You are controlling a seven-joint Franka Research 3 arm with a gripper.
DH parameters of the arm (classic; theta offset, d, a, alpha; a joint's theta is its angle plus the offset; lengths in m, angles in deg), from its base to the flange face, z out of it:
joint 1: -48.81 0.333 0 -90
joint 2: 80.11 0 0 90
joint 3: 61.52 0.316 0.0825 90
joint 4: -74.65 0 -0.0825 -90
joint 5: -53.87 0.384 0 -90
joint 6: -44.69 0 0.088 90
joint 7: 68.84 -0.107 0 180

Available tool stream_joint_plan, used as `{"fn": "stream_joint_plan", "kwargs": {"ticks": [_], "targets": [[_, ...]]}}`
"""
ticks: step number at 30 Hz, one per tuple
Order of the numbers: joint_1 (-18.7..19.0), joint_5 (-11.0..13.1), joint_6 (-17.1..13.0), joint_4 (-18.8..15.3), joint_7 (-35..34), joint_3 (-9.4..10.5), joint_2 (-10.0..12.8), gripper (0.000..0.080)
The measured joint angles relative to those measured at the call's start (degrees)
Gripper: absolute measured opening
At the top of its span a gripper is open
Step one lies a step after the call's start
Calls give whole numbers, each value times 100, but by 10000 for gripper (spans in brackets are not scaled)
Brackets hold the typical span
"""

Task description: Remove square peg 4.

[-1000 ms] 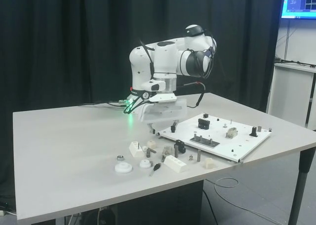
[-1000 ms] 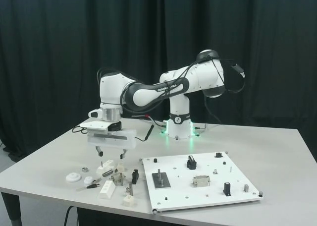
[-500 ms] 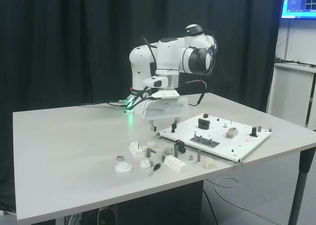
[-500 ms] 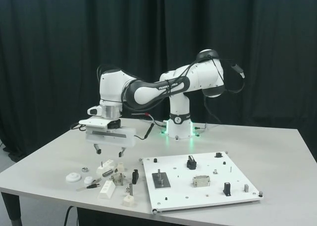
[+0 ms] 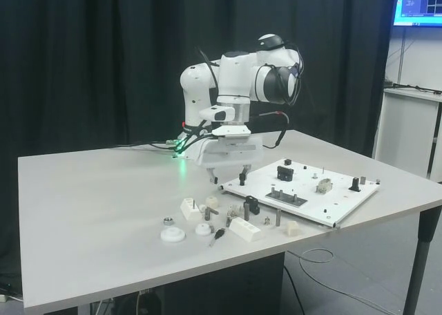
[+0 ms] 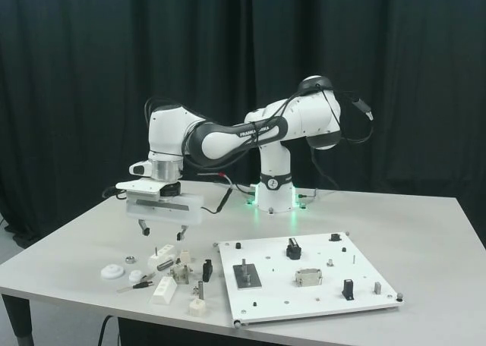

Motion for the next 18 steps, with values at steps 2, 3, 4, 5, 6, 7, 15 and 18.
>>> {"fn": "stream_joint_plan", "kwargs": {"ticks": [2, 3, 4, 5, 6, 7, 15, 18], "targets": [[-28, 0, 0, 29, 0, 4, 0, 800], [-40, 0, 0, 42, 0, 6, 0, 800], [-52, 0, 0, 56, 0, 8, 0, 800], [-64, 0, 0, 69, 0, 10, 0, 800], [-75, 0, 0, 81, 0, 12, 0, 800], [-86, 0, 0, 94, 0, 15, 0, 800], [-140, 0, 2, 176, 0, 26, 0, 800], [-145, 0, 4, 202, 0, 26, 0, 800]]}}
